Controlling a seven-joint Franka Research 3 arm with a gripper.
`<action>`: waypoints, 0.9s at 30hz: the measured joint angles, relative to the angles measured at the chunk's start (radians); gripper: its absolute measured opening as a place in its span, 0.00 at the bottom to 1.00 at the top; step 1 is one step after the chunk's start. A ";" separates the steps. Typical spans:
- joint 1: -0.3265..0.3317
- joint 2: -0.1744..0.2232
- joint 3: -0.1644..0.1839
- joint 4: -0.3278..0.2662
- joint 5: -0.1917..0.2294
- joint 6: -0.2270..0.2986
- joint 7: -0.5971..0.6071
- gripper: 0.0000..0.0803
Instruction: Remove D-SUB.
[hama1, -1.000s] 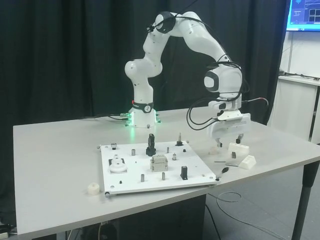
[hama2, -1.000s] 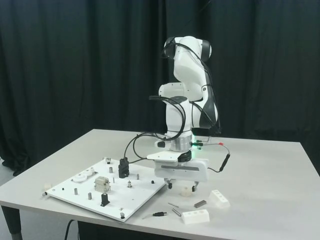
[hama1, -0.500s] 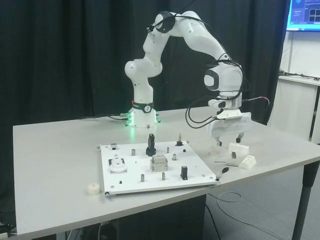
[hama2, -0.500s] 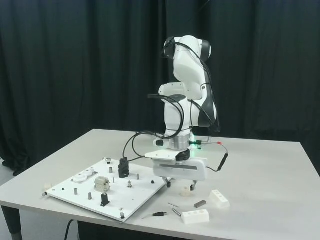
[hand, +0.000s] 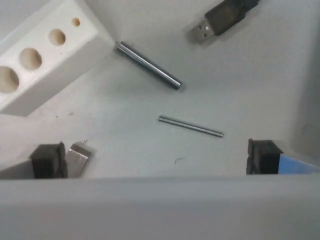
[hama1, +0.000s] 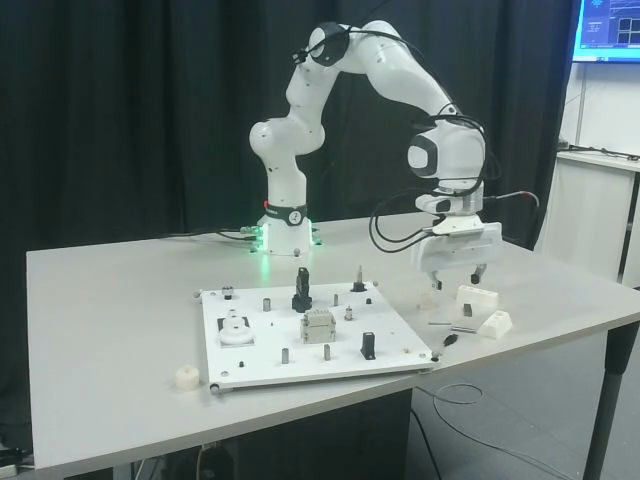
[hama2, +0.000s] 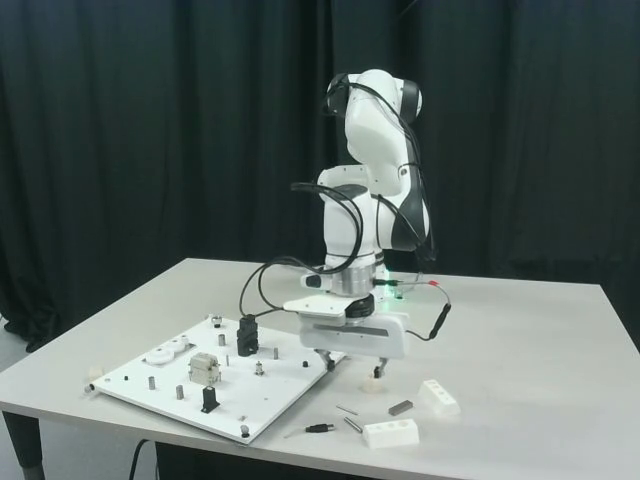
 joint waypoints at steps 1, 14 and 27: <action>0.000 0.000 -0.001 0.002 -0.003 -0.004 0.000 1.00; -0.004 -0.041 -0.064 0.043 -0.108 -0.166 0.000 1.00; -0.072 -0.136 -0.121 0.056 -0.256 -0.391 -0.048 1.00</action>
